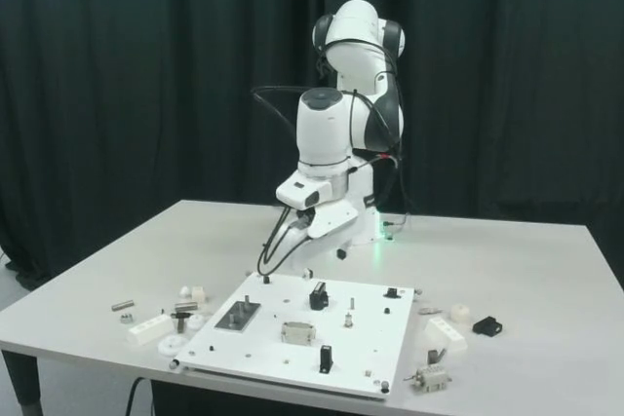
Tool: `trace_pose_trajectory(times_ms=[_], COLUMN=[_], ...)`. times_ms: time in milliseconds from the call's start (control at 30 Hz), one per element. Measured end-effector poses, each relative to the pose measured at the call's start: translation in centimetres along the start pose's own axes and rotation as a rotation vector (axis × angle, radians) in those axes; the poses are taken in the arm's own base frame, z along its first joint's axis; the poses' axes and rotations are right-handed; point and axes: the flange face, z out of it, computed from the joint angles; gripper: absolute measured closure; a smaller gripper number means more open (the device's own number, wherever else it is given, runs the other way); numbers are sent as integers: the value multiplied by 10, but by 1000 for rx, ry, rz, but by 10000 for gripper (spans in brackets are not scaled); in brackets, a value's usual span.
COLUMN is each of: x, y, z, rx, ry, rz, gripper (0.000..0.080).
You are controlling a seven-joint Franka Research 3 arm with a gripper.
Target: Remove BNC.
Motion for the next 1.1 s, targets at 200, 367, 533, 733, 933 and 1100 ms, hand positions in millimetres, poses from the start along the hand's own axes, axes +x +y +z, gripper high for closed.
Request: trace_pose_trajectory(times_ms=[200,367,533,733,933,1100], x=[0,-2,-8,-18,-26,-31], y=[-2,-5,-10,-17,-26,-32], z=[1,4,11,18,21,22], rx=[0,0,0,-5,-6,11], ry=[0,-11,-32,-55,-47,-16], rz=[191,363,516,802,1126,1349], gripper=[3,3,3,3,3,3])
